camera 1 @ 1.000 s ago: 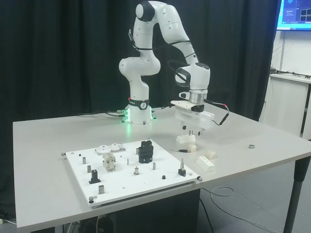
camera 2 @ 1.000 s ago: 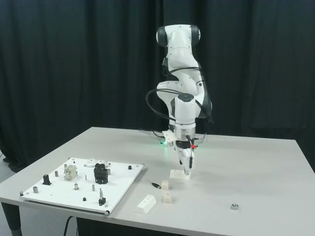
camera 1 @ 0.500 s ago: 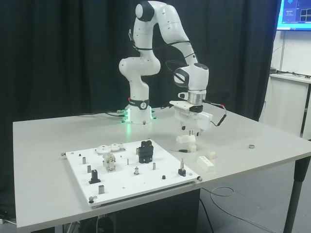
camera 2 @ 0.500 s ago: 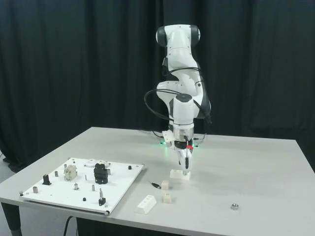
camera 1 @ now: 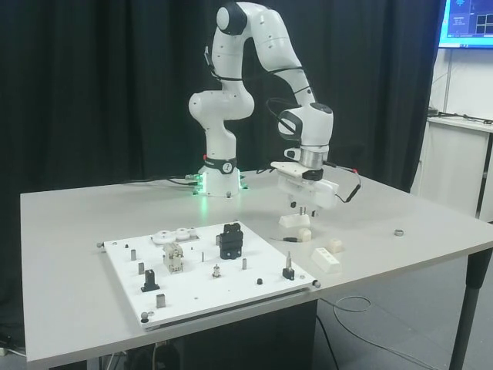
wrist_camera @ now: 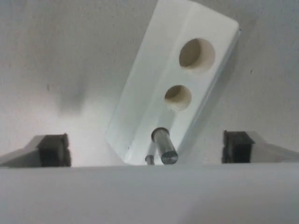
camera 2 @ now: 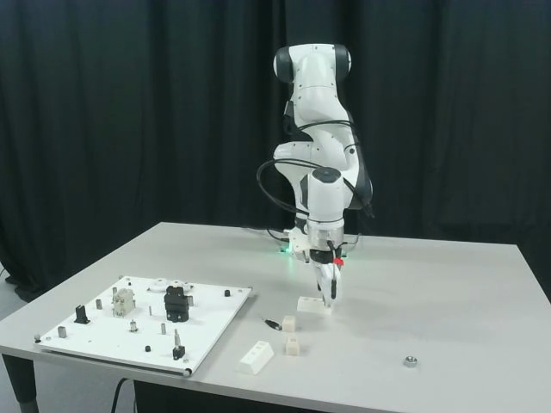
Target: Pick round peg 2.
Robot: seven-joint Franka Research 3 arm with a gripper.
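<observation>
In the wrist view a grey metal round peg [wrist_camera: 163, 145] stands upright in a white block [wrist_camera: 149, 107] that has two empty round holes beside it. My gripper [wrist_camera: 145, 150] is open, hanging just above the block. One black fingertip [wrist_camera: 52, 149] and the other fingertip [wrist_camera: 237, 146] stand wide apart on either side of the peg without touching it. In the room views the gripper [camera 1: 303, 206] [camera 2: 326, 296] hovers over the same block [camera 1: 291, 221] [camera 2: 310, 305] on the grey table.
A white board [camera 1: 231, 289] carrying black and metal parts lies at the table's front left. Three small white blocks [camera 1: 303, 233] [camera 1: 333, 245] [camera 1: 325, 260] and a thin black-tipped pin [camera 1: 290, 240] lie close by. A small ring [camera 1: 399, 231] sits to the right.
The gripper has swayed slightly sideways over the white block and come back. Nothing on the table has moved.
</observation>
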